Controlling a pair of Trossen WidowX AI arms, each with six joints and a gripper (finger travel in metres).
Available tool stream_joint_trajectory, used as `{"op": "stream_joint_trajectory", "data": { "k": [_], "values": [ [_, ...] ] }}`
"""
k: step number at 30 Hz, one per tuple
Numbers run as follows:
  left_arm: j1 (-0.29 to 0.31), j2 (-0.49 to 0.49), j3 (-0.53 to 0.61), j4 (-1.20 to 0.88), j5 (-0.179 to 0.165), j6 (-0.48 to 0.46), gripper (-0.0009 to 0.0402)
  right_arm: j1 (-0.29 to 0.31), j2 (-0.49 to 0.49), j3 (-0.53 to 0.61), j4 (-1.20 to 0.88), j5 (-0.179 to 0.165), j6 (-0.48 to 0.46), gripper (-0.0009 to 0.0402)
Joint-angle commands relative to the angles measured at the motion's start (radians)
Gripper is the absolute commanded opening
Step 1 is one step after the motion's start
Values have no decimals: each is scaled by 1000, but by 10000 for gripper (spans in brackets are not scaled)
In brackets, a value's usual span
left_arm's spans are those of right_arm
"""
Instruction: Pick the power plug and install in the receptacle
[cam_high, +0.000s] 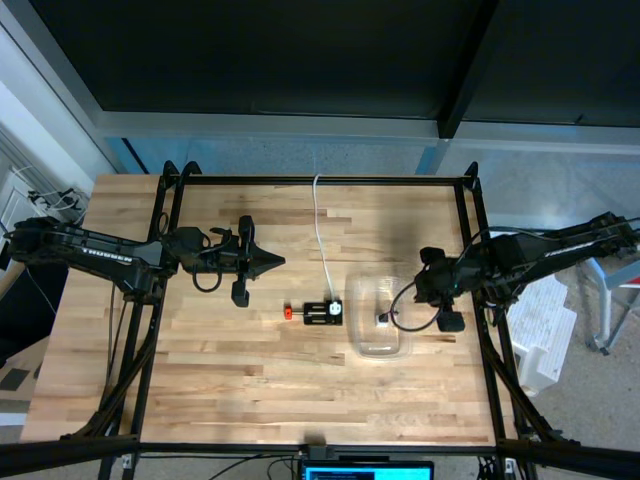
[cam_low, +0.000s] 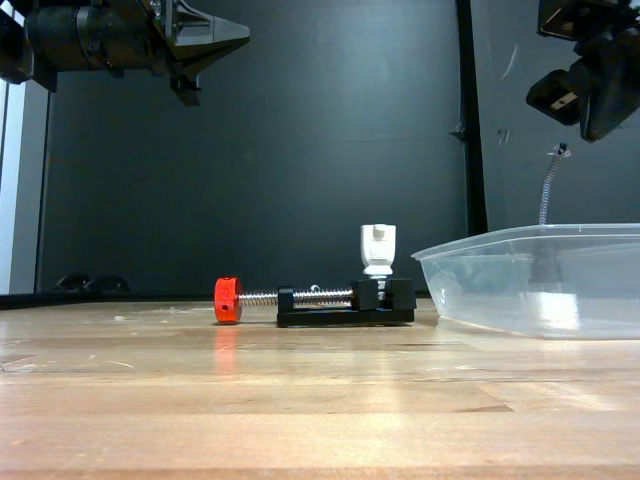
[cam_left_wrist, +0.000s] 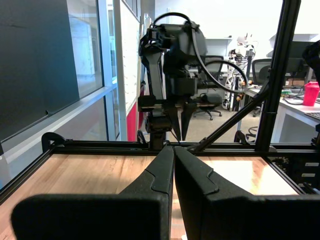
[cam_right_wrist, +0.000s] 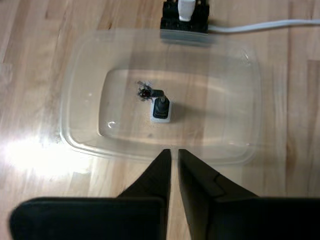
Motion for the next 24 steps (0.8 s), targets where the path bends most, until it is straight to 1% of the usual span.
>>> {"op": "stream_joint_trajectory", "data": {
  "k": [1,4,8,12,16,24],
  "values": [
    [0,0,0,0,0,0,0,21,24,-3,4,40,38,72],
    [0,0,0,0,0,0,0,27,49,-13,27,58,67,116],
    [0,0,0,0,0,0,0,37,87,-35,95,57,87,168],
    [0,0,0,0,0,0,0,43,130,-41,137,58,92,203],
    [0,0,0,0,0,0,0,45,180,-41,169,58,97,217],
    [0,0,0,0,0,0,0,49,278,-41,242,62,111,220]
  ]
}}
